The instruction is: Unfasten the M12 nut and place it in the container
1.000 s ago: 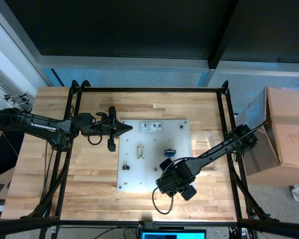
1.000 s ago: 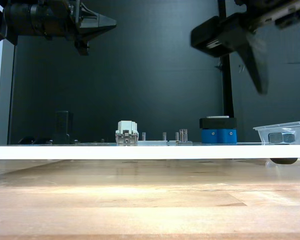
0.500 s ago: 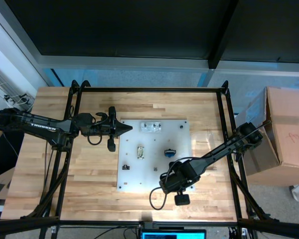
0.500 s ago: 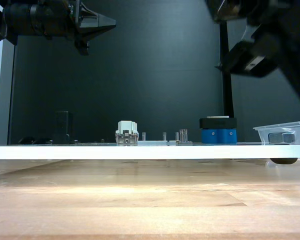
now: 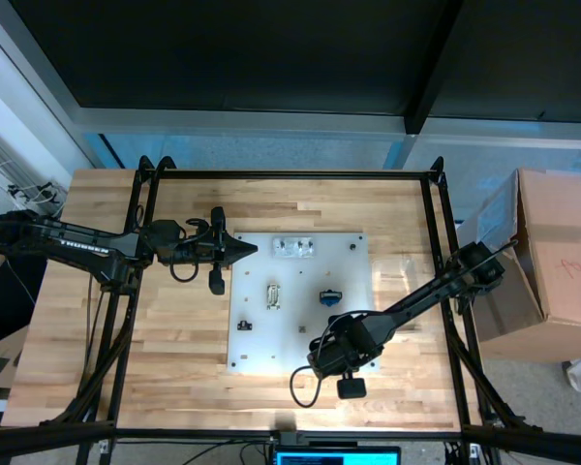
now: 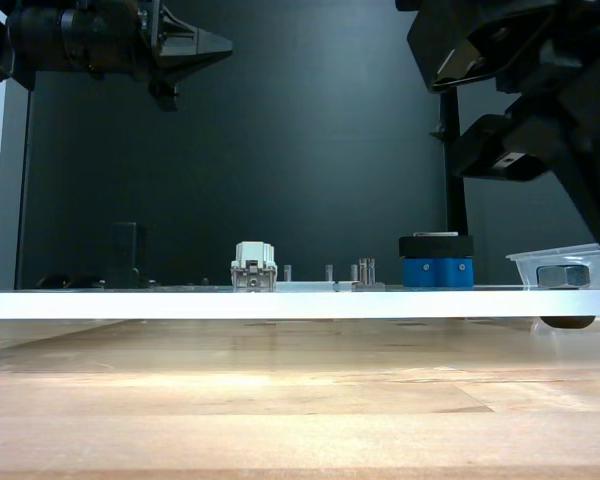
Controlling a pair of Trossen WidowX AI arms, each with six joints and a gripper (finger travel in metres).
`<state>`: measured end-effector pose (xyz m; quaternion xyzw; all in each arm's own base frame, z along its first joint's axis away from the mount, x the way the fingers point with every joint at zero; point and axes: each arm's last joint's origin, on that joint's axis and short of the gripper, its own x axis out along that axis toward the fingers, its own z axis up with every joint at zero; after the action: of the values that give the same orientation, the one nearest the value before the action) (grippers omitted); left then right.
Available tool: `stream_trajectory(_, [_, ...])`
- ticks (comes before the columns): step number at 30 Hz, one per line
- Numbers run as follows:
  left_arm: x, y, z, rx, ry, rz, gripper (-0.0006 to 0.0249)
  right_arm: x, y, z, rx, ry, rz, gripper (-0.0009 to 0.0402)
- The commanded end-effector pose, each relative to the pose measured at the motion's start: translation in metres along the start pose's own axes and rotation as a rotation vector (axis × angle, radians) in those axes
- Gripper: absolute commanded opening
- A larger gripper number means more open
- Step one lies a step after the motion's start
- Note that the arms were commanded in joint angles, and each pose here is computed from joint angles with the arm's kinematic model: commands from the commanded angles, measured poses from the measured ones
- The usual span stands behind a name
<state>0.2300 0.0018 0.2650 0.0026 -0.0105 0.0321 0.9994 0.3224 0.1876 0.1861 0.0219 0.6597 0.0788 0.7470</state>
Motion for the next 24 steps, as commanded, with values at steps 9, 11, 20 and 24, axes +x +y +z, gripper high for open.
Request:
stream_trajectory(9, [0.0001, 0.0000, 0.0000, 0.000, 0.000, 0.000, 0.0000, 0.0017, -0.0016, -0.0005, 0.003, -0.004, -0.024, 0.0000])
stream_trajectory(11, [0.0001, 0.0000, 0.0001, 0.000, 0.000, 0.000, 0.0000, 0.0026, -0.0020, -0.0013, 0.003, -0.001, -0.026, 0.0000])
stream_trajectory(20, [0.0001, 0.0000, 0.0000, 0.000, 0.000, 0.000, 0.0000, 0.0031, -0.0030, -0.0011, 0.016, -0.012, -0.051, 0.0000])
stream_trajectory(24, [0.0001, 0.0000, 0.0000, 0.000, 0.000, 0.000, 0.0000, 0.0031, -0.0032, -0.0011, 0.016, -0.012, -0.051, 0.0000])
